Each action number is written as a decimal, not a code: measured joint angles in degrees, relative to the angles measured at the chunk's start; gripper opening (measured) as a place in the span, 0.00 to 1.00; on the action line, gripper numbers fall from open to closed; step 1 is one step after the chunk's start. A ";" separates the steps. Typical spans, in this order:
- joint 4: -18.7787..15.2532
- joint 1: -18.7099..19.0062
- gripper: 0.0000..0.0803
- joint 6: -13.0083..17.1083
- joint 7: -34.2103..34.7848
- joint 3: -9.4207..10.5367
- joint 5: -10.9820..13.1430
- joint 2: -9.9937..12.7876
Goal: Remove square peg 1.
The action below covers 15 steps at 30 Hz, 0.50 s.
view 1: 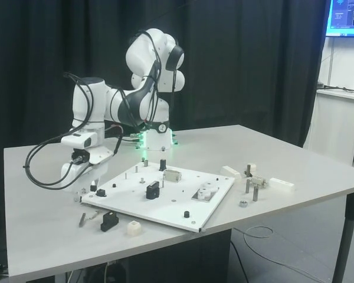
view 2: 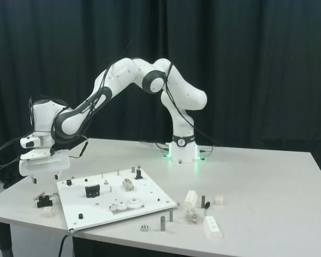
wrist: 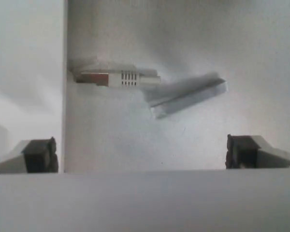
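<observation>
Lying loose on the grey table (view 2: 267, 176) just off the white board's (view 2: 150, 195) edge, the square grey peg (wrist: 186, 94) rests beside a white plug connector (wrist: 121, 78). Above it hangs the gripper (wrist: 140, 153), fingers (wrist: 38, 154) spread wide, holding nothing.
</observation>
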 joint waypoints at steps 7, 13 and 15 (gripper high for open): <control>2.39 0.07 0.98 -3.66 0.00 -0.74 -0.07 0.00; 3.60 0.09 0.99 -5.47 0.00 -1.15 -0.08 -0.01; 3.84 0.09 0.99 -5.76 0.00 -1.24 -0.08 -0.01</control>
